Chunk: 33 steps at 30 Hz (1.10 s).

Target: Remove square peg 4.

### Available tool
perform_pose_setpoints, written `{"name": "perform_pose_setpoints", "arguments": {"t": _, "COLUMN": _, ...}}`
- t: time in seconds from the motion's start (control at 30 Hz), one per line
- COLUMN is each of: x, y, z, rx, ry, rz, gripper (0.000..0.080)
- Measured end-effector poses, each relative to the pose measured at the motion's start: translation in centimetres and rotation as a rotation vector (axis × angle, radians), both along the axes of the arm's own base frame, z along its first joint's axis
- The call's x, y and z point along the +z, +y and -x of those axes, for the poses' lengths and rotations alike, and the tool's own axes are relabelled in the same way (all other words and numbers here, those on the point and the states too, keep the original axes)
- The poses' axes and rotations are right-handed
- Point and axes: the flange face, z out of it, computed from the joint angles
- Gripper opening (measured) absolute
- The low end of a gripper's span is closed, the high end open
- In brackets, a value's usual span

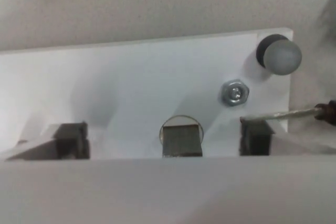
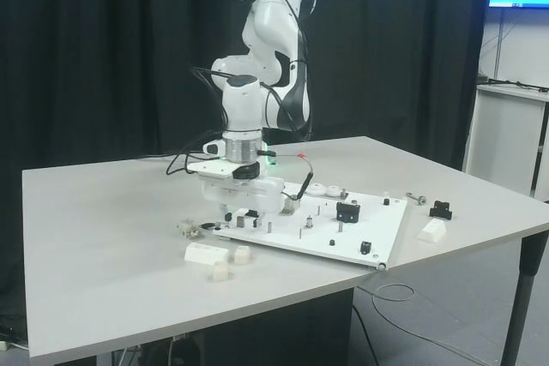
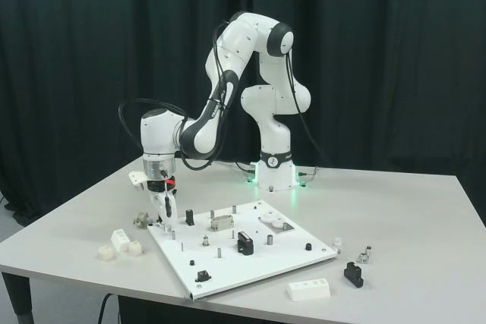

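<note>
My tool (image 1: 173, 140) stands wide open around the grey, square-topped peg (image 1: 181, 141) upright in the white board (image 1: 131, 87)

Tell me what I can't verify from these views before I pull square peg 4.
- Peg: in the wrist view its lower part is cut off by the gripper body.
- Finger pads: their contact with the peg is hidden; a gap shows on both sides.
- Board labels: too small in both room views to confirm which peg is number 4.
- Gripper tips: too small in the second room view.
</note>
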Motion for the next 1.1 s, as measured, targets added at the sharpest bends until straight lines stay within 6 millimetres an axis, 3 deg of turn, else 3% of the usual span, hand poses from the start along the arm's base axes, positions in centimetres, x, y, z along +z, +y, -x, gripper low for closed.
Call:
{"name": "perform_pose_setpoints", "arguments": {"t": 0.17, "x": -0.15, "y": 0.11, "z": -0.02, "rx": -0.044, "ry": 0.003, "rz": -0.002, "gripper": 0.0687}}
{"name": "perform_pose_setpoints", "arguments": {"t": 0.2, "x": -0.18, "y": 0.15, "z": -0.03, "rx": -0.046, "ry": 0.004, "rz": -0.002, "gripper": 0.0523}}
{"name": "perform_pose_setpoints", "arguments": {"t": 0.37, "x": -0.35, "y": 0.17, "z": 0.05, "rx": -0.058, "ry": 0.008, "rz": -0.002, "gripper": 0.0523}}
{"name": "perform_pose_setpoints", "arguments": {"t": 0.4, "x": -0.42, "y": 0.07, "z": 0.17, "rx": -0.060, "ry": 0.010, "rz": -0.002, "gripper": 0.0345}}
{"name": "perform_pose_setpoints", "arguments": {"t": 0.63, "x": -0.55, "y": -0.22, "z": 0.48, "rx": -0.059, "ry": 0.015, "rz": -0.002, "gripper": 0.0345}}
{"name": "perform_pose_setpoints", "arguments": {"t": 0.67, "x": -0.55, "y": -0.24, "z": 0.49, "rx": -0.058, "ry": 0.015, "rz": -0.002, "gripper": 0.0163}}
{"name": "perform_pose_setpoints", "arguments": {"t": 1.1, "x": -0.50, "y": -0.22, "z": 0.55, "rx": -0.022, "ry": 0.022, "rz": -0.005, "gripper": 0.0156}}
